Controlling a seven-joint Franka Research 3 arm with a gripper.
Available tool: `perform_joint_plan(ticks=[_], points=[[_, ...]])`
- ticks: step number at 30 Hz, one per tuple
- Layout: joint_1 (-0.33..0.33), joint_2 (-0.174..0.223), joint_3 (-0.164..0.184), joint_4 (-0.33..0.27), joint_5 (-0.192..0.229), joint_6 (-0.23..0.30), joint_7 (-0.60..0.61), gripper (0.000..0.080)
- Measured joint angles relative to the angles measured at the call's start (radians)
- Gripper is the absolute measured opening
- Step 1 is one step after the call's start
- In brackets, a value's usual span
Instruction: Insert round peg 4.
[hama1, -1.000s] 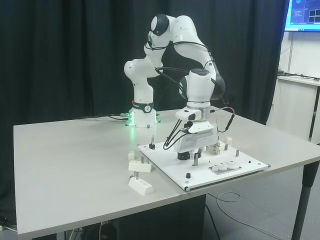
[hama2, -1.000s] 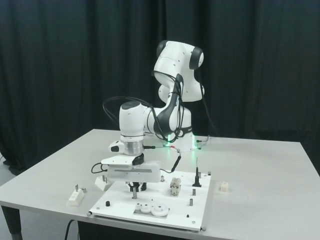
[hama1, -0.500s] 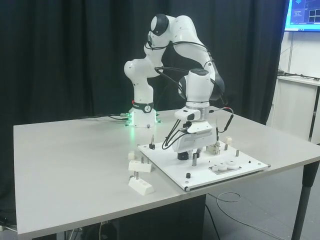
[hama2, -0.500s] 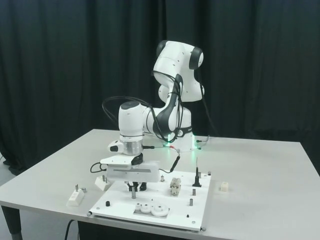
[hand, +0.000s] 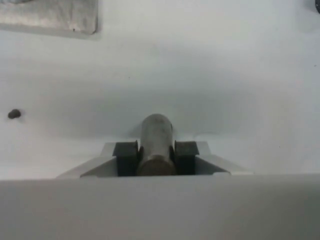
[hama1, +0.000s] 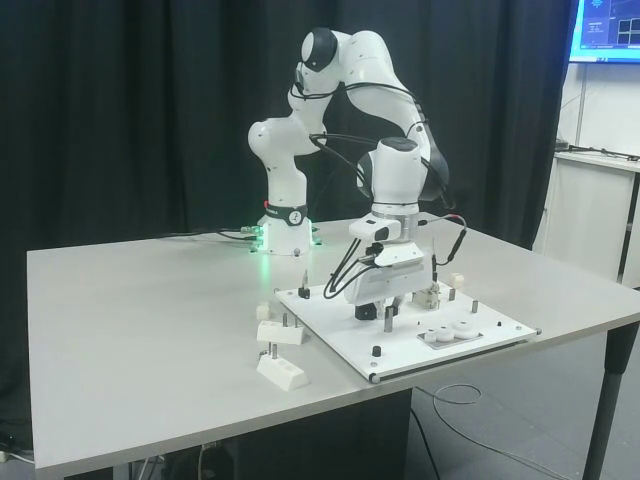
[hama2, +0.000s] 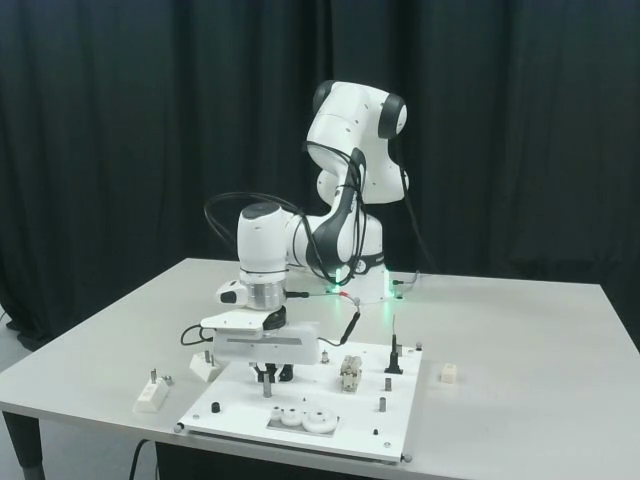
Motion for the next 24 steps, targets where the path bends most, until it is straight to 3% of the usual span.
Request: perform_joint_plan(ticks=[24], points=[[0.002, -0.002, 0.000, -0.009, -0.006, 0.004, 0.000, 0.0152]])
